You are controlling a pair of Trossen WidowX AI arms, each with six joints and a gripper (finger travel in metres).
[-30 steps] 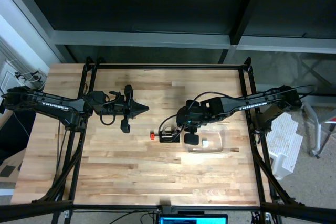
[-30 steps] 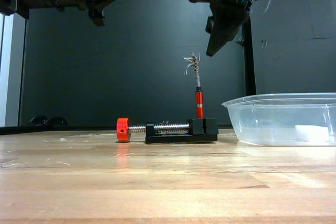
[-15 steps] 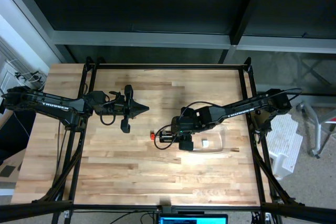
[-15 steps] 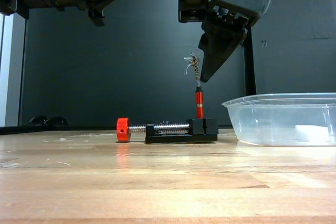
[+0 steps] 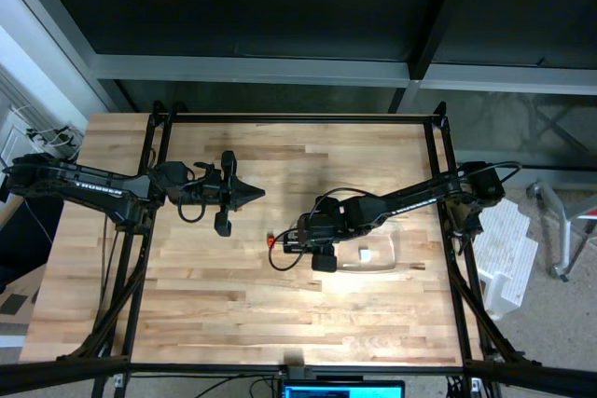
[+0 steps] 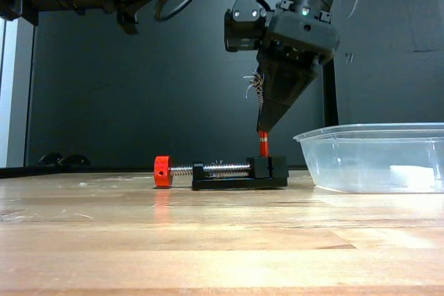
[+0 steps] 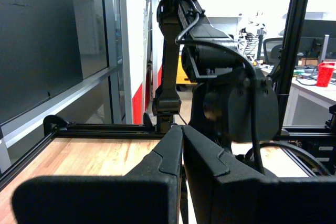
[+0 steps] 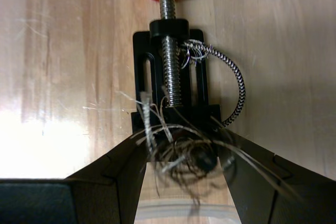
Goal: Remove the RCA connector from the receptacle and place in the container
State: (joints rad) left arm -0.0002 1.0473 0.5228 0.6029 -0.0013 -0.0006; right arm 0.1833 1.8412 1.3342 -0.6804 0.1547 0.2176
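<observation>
- The right gripper (image 6: 267, 124) has dropped since a second ago and now sits straight over the RCA connector (image 6: 263, 143), its tip at the plug's frayed wire.
- Its fingers (image 8: 113, 174) are released, spread with the wire tuft between them.
- Directly beneath it the connector stands upright in the receptacle (image 6: 239, 171), whose red-orange knob (image 6: 162, 170) lies off to its left.
- The container (image 6: 374, 157) rests below it, just to its right.
- The left gripper (image 7: 182, 129) hangs high, well apart from the receptacle, clenched on nothing.

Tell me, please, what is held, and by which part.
Nothing: right gripper straddles the frayed top of the RCA connector, jaws open; left gripper hangs shut at the left.
</observation>
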